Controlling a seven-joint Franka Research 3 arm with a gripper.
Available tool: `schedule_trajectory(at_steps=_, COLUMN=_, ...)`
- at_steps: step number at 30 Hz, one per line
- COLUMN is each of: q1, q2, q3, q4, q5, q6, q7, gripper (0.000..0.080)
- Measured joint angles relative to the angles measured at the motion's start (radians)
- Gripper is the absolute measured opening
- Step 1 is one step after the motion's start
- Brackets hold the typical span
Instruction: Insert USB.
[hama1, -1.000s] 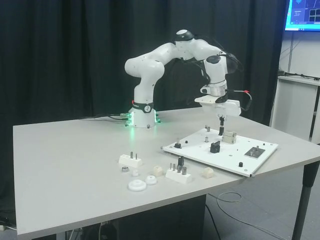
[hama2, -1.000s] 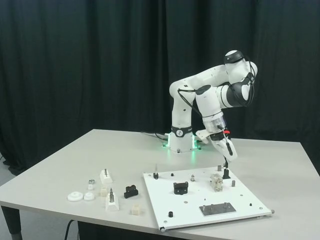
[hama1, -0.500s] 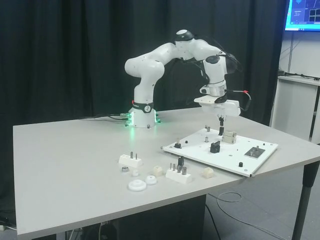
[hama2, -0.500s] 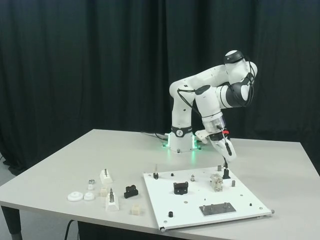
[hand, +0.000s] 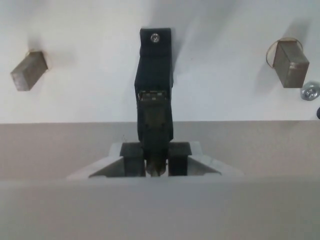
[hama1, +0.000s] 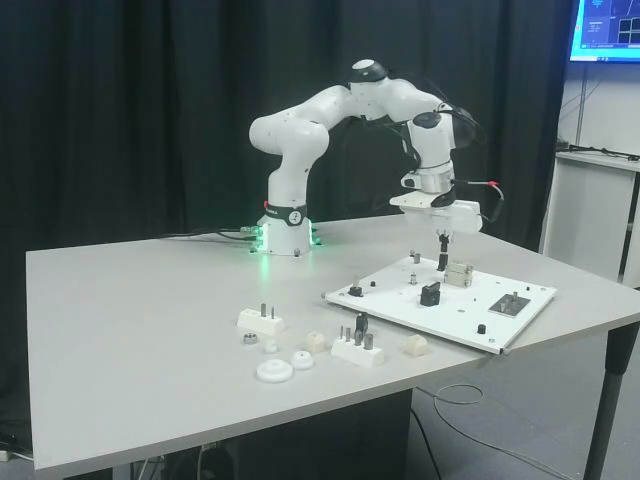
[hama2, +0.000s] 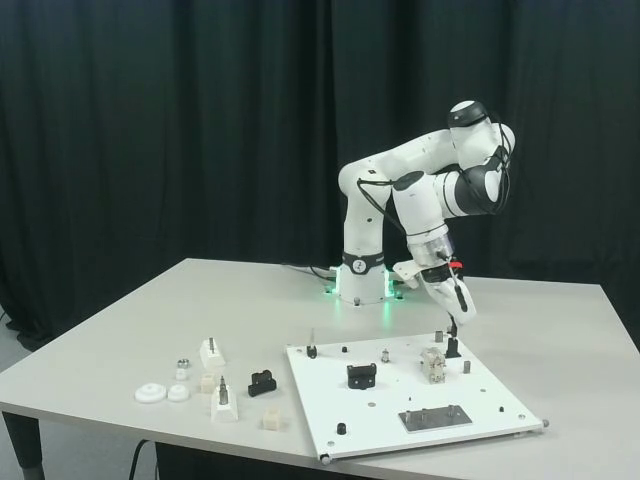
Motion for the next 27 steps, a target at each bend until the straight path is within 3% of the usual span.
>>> schedule_trajectory(at_steps=27, q1=0.005, q2=0.000, q3=0.008, q4=0.001, q5=-0.005, q6=0.035, q7=0.000, gripper=0.0094)
